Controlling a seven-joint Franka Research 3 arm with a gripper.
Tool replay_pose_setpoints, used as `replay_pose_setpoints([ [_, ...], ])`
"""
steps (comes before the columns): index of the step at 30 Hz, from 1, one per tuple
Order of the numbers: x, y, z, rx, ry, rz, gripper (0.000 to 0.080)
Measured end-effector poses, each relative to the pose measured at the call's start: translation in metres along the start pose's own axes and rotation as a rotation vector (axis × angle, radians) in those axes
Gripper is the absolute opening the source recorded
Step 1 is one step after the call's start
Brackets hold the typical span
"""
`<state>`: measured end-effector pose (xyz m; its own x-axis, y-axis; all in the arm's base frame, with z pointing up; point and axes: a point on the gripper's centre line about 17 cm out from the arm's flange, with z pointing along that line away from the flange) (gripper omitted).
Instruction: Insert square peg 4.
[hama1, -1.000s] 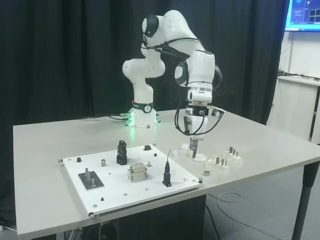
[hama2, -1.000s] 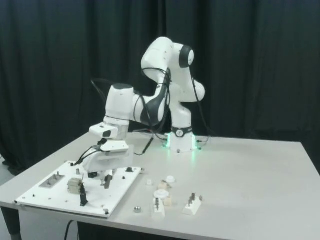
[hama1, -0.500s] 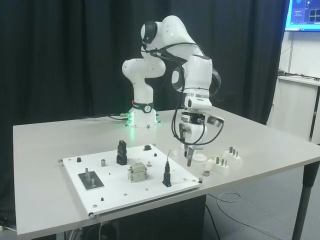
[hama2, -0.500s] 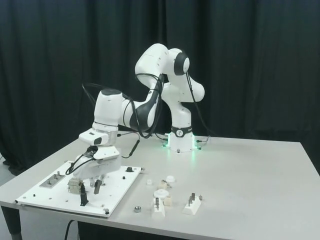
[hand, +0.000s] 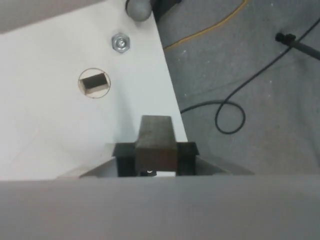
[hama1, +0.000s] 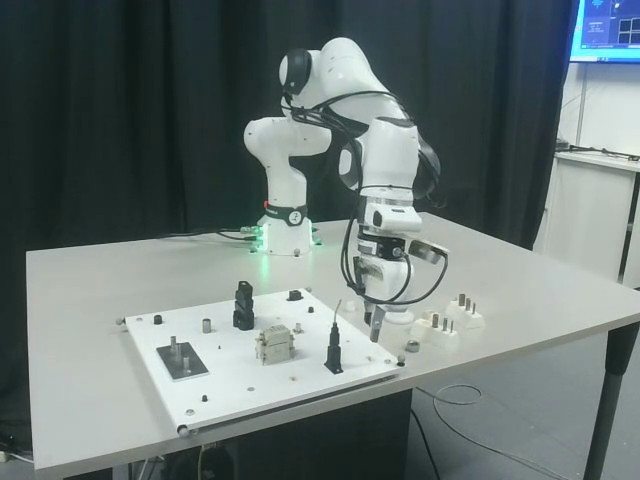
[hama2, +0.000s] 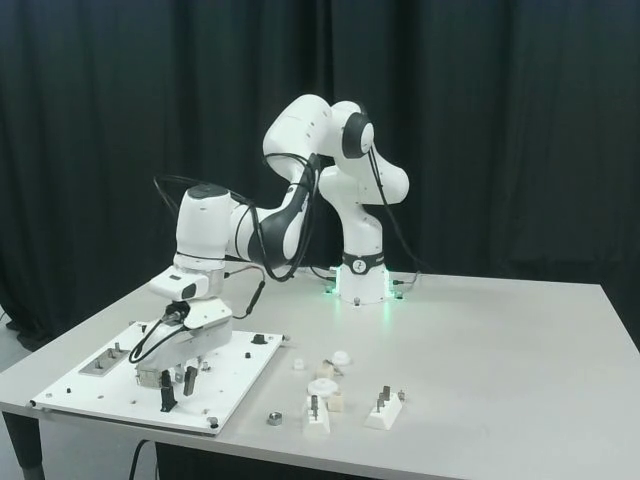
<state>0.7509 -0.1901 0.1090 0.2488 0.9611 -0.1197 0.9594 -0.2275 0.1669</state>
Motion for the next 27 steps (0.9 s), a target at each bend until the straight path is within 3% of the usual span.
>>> replay_pose_setpoints([
  [13,-0.002,-0.009,0.006,0.033,0.053,-0.050,0.0154],
  [27,0.007,-0.032,0.015,0.109,0.093,-0.072,0.0154],
])
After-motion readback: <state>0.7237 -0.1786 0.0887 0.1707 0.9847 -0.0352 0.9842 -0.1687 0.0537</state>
